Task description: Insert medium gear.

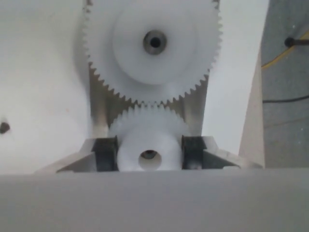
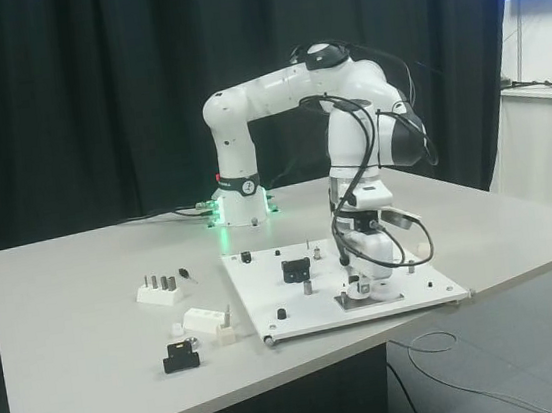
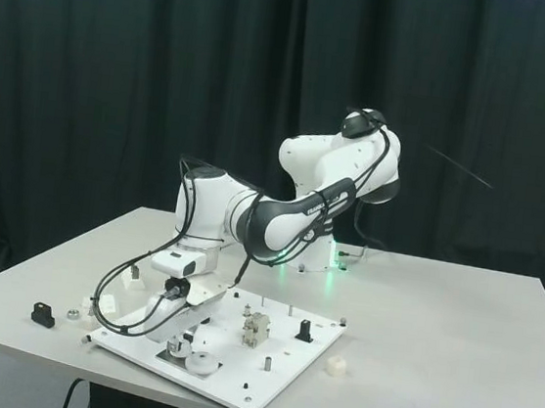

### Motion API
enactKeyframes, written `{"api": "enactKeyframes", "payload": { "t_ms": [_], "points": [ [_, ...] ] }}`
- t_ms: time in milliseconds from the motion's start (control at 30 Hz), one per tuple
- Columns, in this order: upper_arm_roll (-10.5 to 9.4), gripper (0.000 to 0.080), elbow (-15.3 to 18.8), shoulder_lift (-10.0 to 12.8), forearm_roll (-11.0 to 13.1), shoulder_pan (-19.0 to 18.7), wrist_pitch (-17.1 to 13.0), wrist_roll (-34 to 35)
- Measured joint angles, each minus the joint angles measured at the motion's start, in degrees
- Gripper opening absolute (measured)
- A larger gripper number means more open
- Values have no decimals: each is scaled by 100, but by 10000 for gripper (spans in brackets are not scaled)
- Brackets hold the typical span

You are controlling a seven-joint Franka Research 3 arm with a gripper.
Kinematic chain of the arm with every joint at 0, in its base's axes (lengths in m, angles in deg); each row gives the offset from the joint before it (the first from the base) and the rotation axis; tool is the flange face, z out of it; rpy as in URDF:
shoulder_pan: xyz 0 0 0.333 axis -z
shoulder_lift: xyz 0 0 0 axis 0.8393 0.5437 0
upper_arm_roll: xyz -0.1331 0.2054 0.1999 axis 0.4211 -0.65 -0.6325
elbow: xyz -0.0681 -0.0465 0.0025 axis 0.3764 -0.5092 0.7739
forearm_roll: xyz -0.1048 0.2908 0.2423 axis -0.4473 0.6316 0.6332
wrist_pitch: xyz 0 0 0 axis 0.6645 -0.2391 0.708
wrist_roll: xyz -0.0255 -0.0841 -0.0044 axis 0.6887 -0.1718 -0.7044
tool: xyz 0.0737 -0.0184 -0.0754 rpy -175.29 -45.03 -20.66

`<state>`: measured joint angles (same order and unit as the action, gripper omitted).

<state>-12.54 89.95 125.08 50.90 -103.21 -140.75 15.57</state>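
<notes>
In the wrist view the medium gear (image 1: 149,130), white with a raised hub, sits between my gripper's (image 1: 149,153) black pads (image 1: 105,153), which are shut on the hub. Its teeth meet those of the large white gear (image 1: 154,48), which lies on the white board (image 1: 38,72) with a grey shaft in its bore. Something dark shows inside the medium gear's bore. In the first room view the gripper (image 2: 363,281) is low over the board (image 2: 268,303), near its front right corner. The second room view shows the gripper (image 3: 176,339) beside a white gear (image 3: 203,362).
On the board stand a black bracket (image 2: 295,269) and several small pegs. On the table to its left are a white block with pegs (image 2: 158,289), another white block (image 2: 209,320) and a small black part (image 2: 181,357). A white cube (image 3: 335,366) lies by the board's edge.
</notes>
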Motion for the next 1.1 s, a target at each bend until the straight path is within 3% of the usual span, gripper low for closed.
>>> {"api": "enactKeyframes", "payload": {
  "t_ms": [500,733,1100],
  "points": [
    [12,278,68,-4,131,-20,-14,1109],
    [13,278,68,-4,132,-22,-9,1052],
    [13,278,67,-2,125,-23,-10,289]
  ]
}}
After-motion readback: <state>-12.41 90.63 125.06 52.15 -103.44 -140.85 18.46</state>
